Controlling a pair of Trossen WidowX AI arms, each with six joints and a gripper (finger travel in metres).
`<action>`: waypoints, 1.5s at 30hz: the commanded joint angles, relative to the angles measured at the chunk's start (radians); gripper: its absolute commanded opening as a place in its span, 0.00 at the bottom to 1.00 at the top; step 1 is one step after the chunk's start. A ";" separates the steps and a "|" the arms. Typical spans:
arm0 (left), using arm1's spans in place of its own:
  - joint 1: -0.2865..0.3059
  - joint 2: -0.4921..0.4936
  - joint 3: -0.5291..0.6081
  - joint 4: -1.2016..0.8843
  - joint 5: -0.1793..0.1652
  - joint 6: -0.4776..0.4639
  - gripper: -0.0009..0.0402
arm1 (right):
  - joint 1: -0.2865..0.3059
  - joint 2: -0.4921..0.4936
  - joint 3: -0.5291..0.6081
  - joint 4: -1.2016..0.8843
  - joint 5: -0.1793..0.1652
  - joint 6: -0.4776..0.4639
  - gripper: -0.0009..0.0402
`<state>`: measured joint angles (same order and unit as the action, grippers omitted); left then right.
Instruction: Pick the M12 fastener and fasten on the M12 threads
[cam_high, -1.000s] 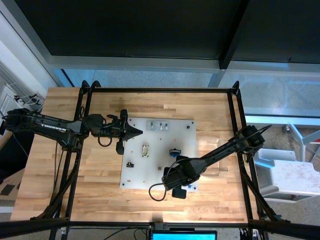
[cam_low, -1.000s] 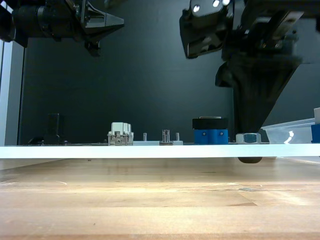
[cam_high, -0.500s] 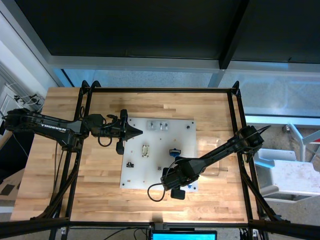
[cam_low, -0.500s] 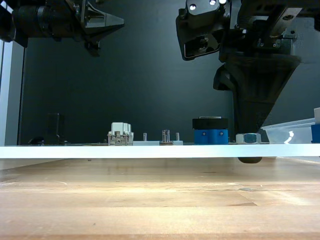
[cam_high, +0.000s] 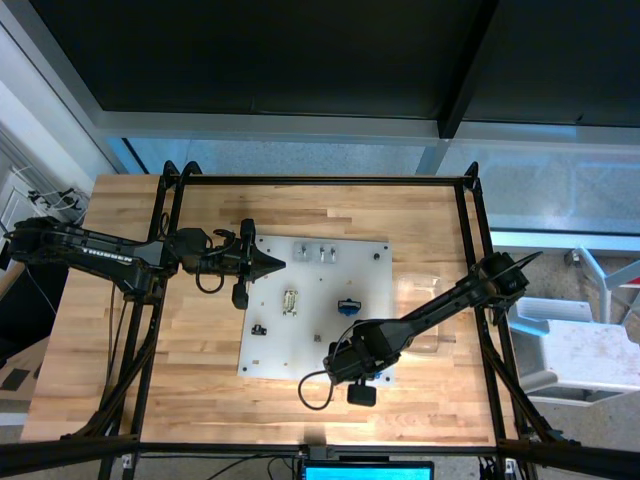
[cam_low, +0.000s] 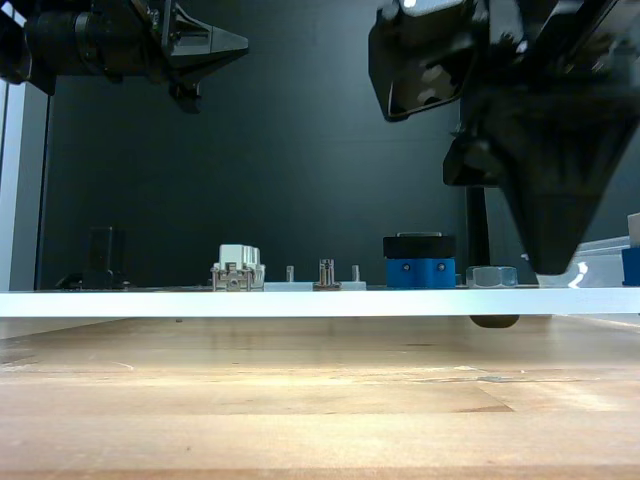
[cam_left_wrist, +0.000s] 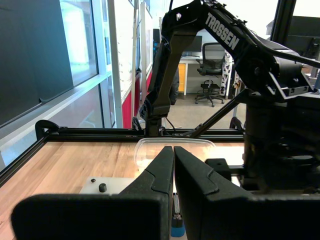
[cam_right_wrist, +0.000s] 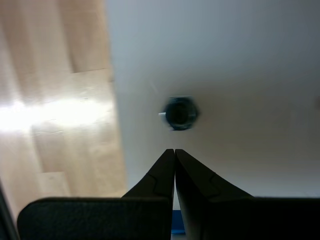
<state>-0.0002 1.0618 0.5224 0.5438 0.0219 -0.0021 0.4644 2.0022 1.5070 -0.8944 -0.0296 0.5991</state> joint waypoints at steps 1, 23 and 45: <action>0.000 0.000 0.000 0.000 0.000 0.000 0.02 | 0.002 -0.013 0.001 -0.025 0.010 0.007 0.02; 0.000 0.000 0.000 0.000 0.000 0.000 0.02 | 0.014 -0.220 0.001 -0.039 0.024 0.021 0.02; 0.000 0.000 0.000 0.000 0.000 0.000 0.02 | 0.013 -0.226 0.001 -0.036 0.038 0.020 0.02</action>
<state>-0.0002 1.0622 0.5228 0.5438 0.0216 -0.0017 0.4778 1.7756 1.5074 -0.9314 0.0078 0.6159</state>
